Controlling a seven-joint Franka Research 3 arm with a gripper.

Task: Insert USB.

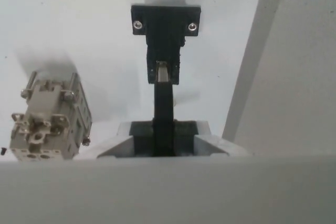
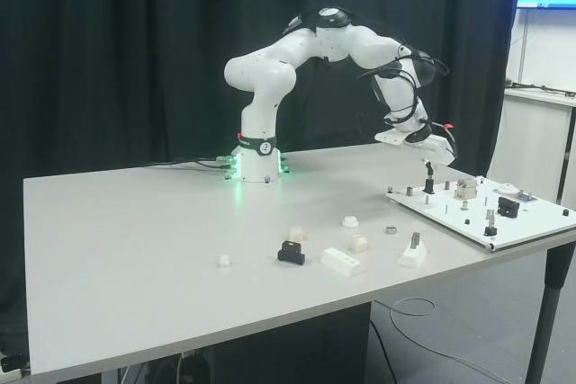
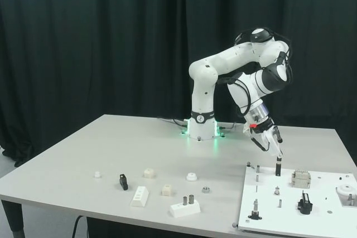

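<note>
We see the white arm (image 3: 234, 59) reaching out from its base over the white board (image 3: 329, 207) at the table's (image 2: 135, 240) end, with the gripper (image 3: 275, 150) tilted down above the board's near corner. In the wrist view the 2 fingers (image 1: 210, 145) are closed on a black USB plug (image 1: 164, 121), which stands between them with its tip pointing at a black socket block (image 1: 165, 35) fixed to the board by 2 screws; the plug's end appears to sit at or just inside the socket's opening, though we cannot tell how deep. In the second room view the plug (image 3: 278, 166) hangs just above the board. Just beside the socket, on the board, sits a grey multi-pin connector (image 1: 50, 119). On the bare table lie several loose parts, well apart from the board: small white blocks (image 2: 343, 262) and a black clip (image 2: 290, 254).
</note>
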